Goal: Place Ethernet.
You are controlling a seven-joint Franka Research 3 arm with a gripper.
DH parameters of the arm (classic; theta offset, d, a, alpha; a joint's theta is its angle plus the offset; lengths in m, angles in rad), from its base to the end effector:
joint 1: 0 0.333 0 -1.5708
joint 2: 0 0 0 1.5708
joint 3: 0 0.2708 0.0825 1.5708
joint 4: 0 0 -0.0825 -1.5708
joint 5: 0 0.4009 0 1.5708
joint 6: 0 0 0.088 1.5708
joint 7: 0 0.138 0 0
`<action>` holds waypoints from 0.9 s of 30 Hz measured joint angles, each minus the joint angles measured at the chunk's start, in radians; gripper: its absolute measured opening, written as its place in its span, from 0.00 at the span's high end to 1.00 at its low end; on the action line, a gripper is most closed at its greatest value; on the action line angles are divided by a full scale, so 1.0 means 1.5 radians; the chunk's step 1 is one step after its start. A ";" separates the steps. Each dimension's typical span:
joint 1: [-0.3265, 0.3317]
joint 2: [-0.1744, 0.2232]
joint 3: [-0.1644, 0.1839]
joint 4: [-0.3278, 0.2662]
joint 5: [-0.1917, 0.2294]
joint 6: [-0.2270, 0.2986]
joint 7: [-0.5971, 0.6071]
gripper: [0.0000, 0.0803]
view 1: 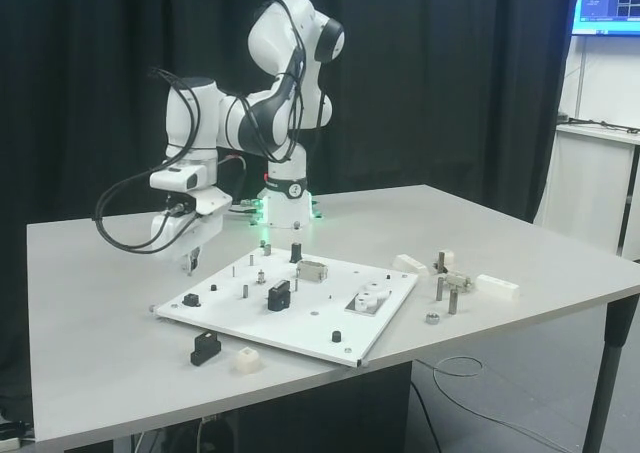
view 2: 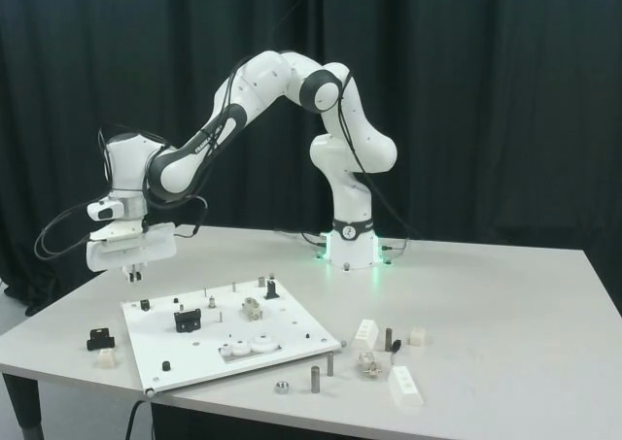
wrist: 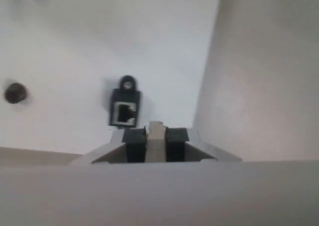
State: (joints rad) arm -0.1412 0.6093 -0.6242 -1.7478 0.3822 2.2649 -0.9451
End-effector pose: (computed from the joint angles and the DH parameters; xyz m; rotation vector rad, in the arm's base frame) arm 0.4963 -0.4314 0.2020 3.0789 0.0474 -0.0048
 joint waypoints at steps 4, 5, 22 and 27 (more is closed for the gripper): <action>0.000 0.006 0.003 0.007 0.001 0.035 0.000 0.90; 0.000 0.009 0.004 0.011 0.001 0.044 0.000 0.90; -0.034 0.121 0.032 0.152 0.004 0.083 0.020 0.90; -0.054 0.141 0.048 0.180 0.004 0.079 0.020 0.90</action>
State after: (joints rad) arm -0.2216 0.8206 -0.5518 -1.4781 0.3878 2.3836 -0.9153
